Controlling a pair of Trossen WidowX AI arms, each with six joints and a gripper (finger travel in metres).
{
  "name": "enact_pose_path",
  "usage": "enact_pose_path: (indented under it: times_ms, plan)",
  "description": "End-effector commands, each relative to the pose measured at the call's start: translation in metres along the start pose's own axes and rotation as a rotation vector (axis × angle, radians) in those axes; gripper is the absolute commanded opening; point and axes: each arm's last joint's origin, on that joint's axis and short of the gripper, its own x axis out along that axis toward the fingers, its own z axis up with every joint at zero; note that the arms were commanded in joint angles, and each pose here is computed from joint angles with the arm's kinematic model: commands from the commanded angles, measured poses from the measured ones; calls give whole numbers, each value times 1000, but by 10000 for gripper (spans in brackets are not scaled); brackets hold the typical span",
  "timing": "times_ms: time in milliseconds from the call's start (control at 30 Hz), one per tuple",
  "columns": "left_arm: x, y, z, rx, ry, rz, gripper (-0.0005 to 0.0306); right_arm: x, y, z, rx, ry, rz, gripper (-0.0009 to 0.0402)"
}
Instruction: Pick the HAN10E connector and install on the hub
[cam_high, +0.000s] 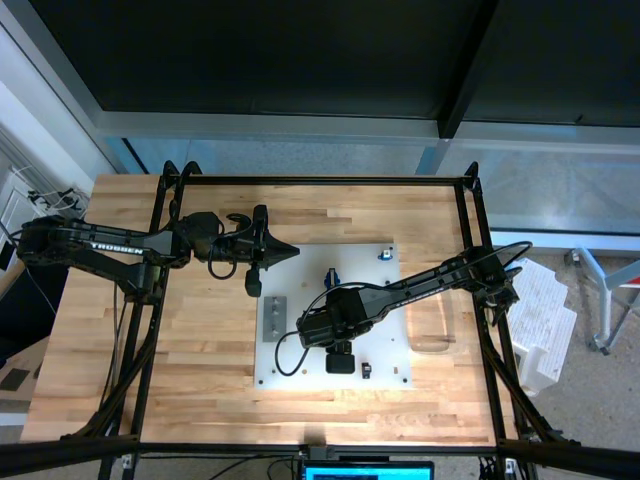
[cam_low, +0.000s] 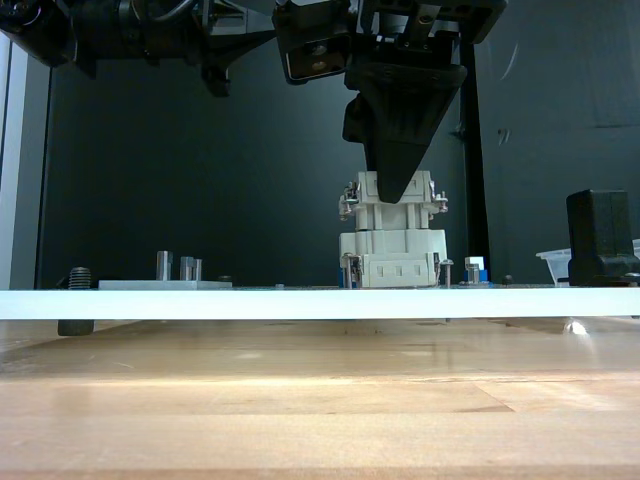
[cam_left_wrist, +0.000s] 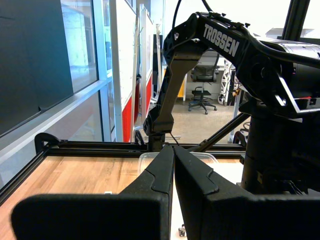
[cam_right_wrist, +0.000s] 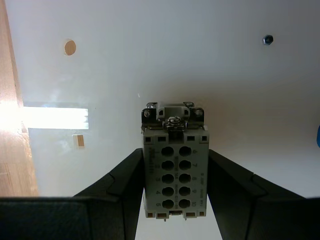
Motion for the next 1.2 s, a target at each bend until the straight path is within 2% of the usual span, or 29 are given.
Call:
enact_pose_path:
  times_ms: [33, 233, 600, 867, 1200]
  plan:
    - [0, 0, 0, 0, 0, 0, 0, 4, 0, -2, -1, 19, -6, 13]
    - [0, 0, 0, 0, 0, 0, 0, 8, -1, -4, -5, 26, -9, 13]
    - [0, 0, 0, 0, 0, 0, 0, 19, 1, -2, -2, -30, 10, 14]
    - [0, 0, 0, 0, 0, 0, 0, 26, 0, -6, -3, -12, 4, 13]
    - [0, 0, 0, 0, 0, 0, 0, 27, 0, -7, -2, -11, 3, 14]
